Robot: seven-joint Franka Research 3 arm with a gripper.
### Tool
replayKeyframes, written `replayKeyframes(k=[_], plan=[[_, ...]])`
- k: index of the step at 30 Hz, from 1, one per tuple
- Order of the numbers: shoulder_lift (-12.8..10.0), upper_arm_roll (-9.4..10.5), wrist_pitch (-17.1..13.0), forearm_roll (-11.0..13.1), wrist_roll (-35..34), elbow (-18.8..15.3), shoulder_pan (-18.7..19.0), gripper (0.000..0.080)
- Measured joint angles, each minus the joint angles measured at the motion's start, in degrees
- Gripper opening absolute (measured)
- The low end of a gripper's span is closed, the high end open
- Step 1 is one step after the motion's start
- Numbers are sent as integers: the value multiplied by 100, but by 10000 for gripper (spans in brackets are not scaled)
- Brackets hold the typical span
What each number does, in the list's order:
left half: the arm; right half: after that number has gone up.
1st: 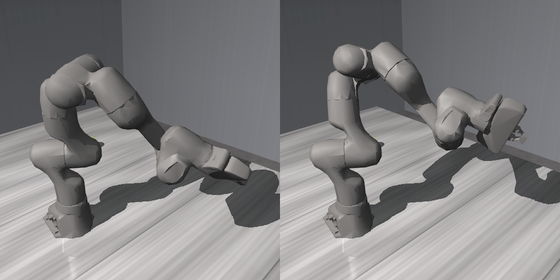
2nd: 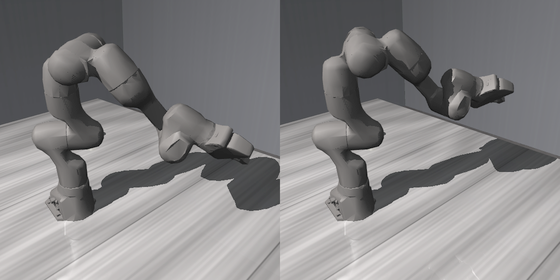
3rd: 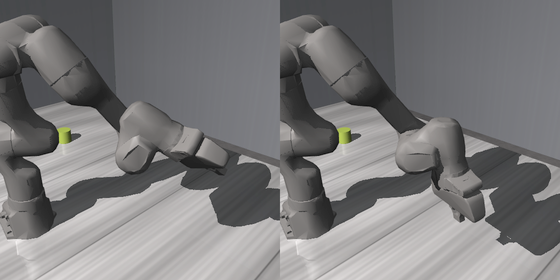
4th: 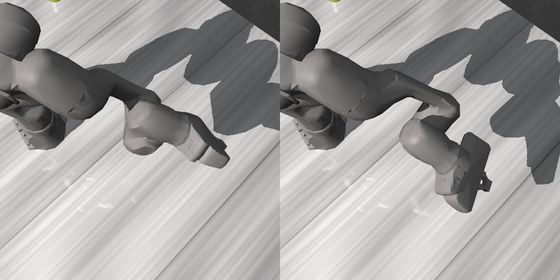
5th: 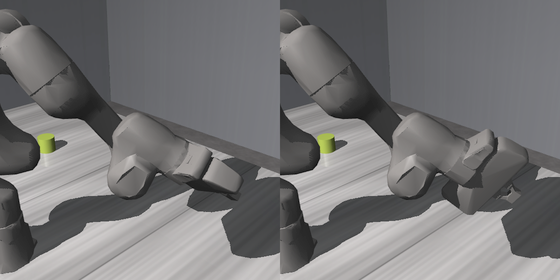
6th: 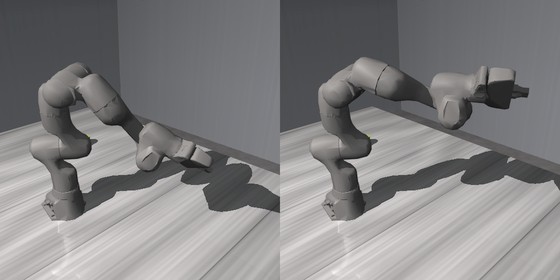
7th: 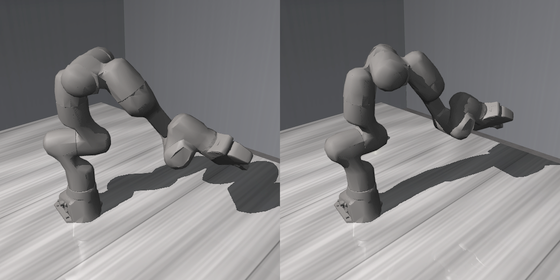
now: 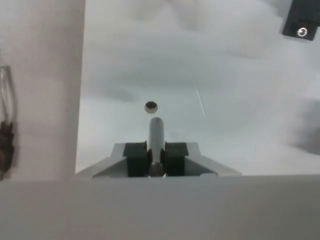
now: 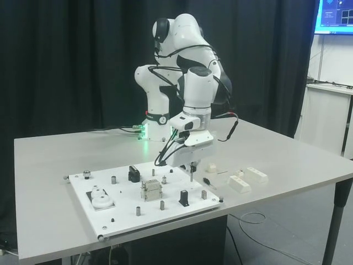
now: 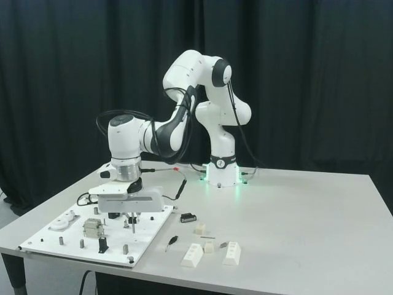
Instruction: Place round peg 2.
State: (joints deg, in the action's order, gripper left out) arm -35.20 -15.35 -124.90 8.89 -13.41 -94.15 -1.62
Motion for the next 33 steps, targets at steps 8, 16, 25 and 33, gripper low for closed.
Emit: replayKeyframes(k=[8, 16, 25, 33], plan=[[63, -5, 45, -35, 0, 1, 0, 70], [63, -7, 45, -42, 1, 2, 0, 70], [63, -7, 45, -44, 45, 3, 2, 70], [63, -7, 42, -44, 63, 3, 4, 70]])
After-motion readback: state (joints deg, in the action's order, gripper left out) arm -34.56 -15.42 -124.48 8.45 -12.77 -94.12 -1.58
